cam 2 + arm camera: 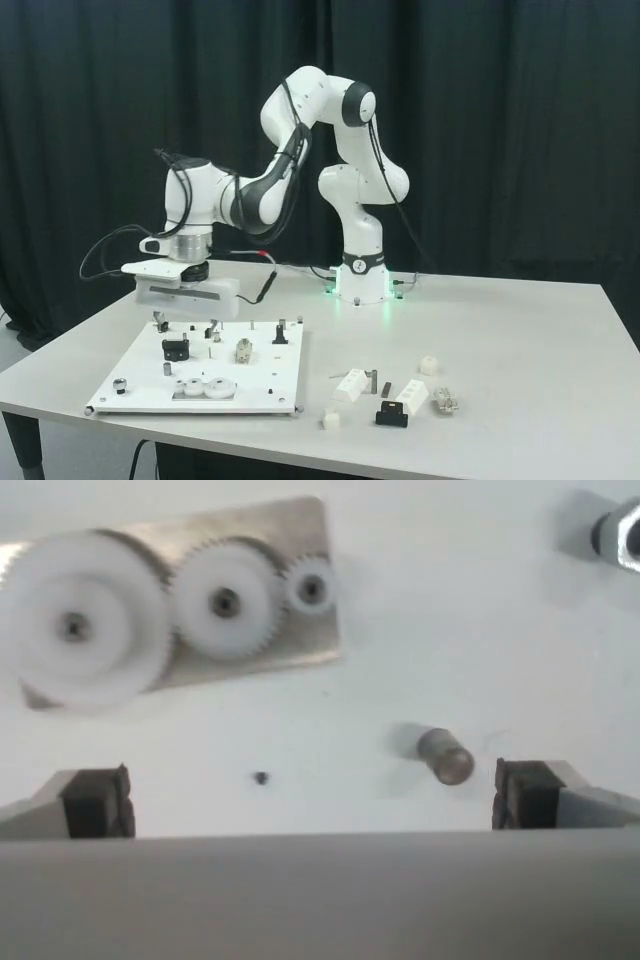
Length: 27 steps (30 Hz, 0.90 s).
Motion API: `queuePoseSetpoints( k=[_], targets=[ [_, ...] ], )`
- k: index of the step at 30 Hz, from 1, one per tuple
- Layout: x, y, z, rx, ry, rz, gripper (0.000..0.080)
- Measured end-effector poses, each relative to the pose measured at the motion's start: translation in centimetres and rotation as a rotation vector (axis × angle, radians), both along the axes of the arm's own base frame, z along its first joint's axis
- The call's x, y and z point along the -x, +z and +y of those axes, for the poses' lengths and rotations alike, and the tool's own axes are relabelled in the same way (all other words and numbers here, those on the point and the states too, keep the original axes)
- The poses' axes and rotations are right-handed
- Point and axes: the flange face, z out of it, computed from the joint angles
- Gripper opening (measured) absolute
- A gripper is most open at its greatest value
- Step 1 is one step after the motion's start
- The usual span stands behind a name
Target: Remove round peg 4.
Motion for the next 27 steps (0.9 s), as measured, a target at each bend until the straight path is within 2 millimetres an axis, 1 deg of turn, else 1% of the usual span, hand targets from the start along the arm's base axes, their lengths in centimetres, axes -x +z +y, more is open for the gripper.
queuePoseSetpoints(
  k=[7,13,19,27],
  targets=[
    [0.3,-1.5,-2.3,-0.009,-0.004,0.033,0.08],
    [0.6,-3.1,-4.0,-0.014,0.009,0.054,0.08],
    [0.7,-4.7,-5.1,-0.023,0.027,0.07,0.08],
    [0.7,-6.3,-6.0,-0.031,0.036,0.083,0.08]
  ],
)
